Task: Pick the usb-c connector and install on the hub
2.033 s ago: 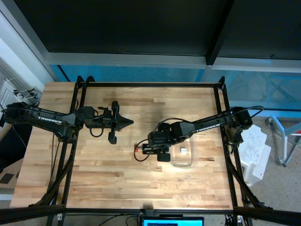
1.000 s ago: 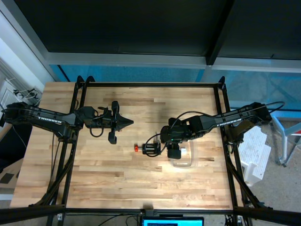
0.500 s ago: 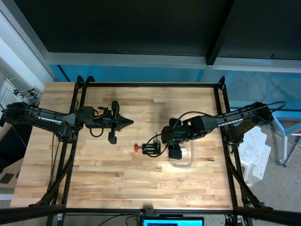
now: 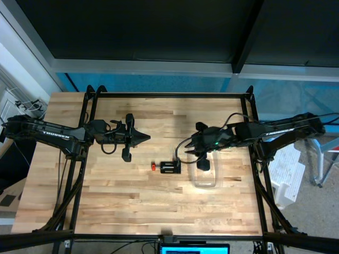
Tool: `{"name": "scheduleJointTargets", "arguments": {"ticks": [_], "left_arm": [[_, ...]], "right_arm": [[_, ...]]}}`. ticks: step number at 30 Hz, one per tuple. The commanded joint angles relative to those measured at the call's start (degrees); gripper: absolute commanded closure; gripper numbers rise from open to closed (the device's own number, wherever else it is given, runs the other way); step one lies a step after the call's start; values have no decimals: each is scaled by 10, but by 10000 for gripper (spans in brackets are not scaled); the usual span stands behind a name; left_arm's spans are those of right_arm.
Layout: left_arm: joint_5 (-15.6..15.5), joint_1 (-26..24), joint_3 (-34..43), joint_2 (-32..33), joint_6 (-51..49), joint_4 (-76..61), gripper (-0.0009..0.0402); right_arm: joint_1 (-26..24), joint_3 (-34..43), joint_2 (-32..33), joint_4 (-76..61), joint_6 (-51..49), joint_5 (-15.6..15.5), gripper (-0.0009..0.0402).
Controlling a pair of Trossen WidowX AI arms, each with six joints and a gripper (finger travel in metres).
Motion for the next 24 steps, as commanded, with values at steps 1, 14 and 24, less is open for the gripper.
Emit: {"name": "scheduleJointTargets", "arguments": {"ticks": [1,14,24], "left_arm": [[0,0,0,0,0,0,393],[0,0,0,0,0,0,393],[0,0,0,0,0,0,393]], "right_arm": [[-9,-37,-36,51,-7,0,339],[-39,-155,-131,271,-30,-12,394],[-86,-231,-165,407,-27,-66,394]]}}
